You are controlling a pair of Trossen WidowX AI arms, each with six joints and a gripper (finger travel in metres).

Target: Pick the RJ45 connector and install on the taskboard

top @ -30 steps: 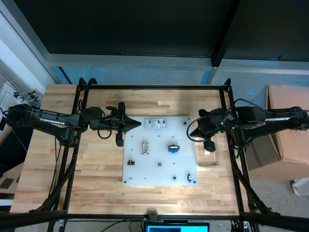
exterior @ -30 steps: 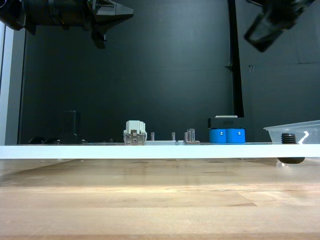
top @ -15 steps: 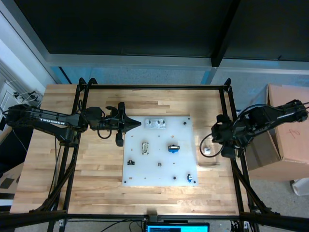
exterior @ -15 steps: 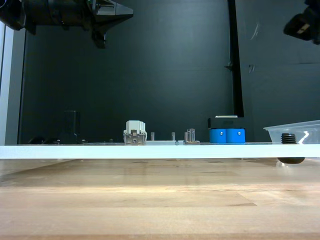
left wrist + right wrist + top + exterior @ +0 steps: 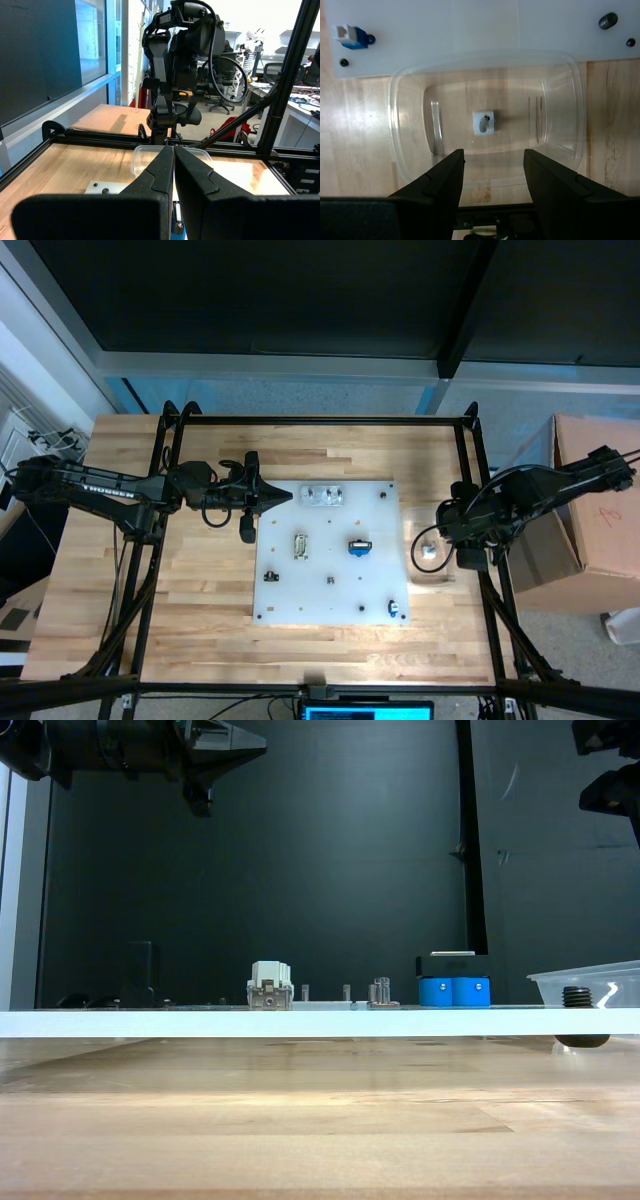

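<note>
RJ45 connector (image 5: pixel 484 122) loose in tray (image 5: pixel 393 115), right fingers (image 5: pixel 437 190) spread wide above — left fingers (image 5: pixel 150 185) pressed together, over taskboard (image 5: pixel 300 590)

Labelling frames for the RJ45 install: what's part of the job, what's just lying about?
Job: RJ45 connector, loose in clear tray; taskboard; right gripper above tray, jaws open.
Lying about: left gripper raised by board's left edge, jaws shut; cardboard box.

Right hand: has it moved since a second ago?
Yes: the right hand, open, moved right, away from the white board, above the tray holding the connector; left hand, shut, unmoved near the board.
</note>
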